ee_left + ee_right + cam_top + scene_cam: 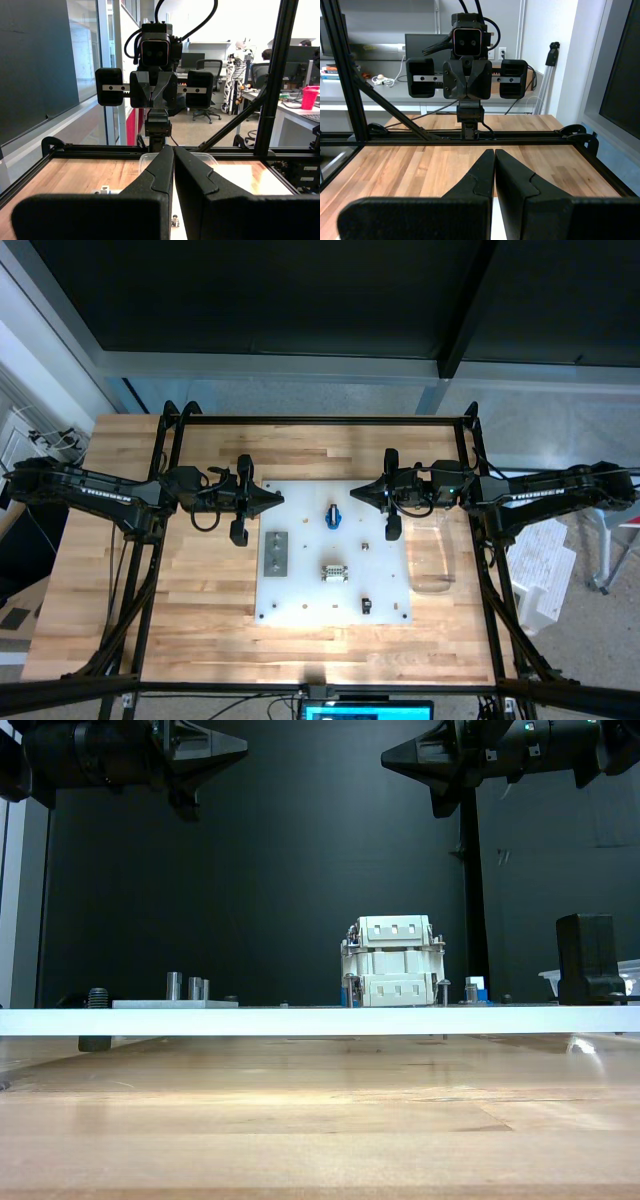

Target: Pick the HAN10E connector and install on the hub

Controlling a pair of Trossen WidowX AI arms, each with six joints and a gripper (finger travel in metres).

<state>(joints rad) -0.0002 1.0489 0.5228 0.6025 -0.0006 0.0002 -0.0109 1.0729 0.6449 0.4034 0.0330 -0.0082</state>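
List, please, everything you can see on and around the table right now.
Table: one, wooden, under everything.
Plate: one, white, table centre.
Metal block: one, grey, plate's left.
Blue piece: one, blue, plate's far side.
Hub: one, beige-silver, plate centre.
Connector: one, beige, apparently atop hub.
Black part: one, black, plate's near right.
Container: one, clear, right of plate.
Left gripper: one, black, shut, above plate's far left.
Right gripper: one, black, shut, above plate's far right.
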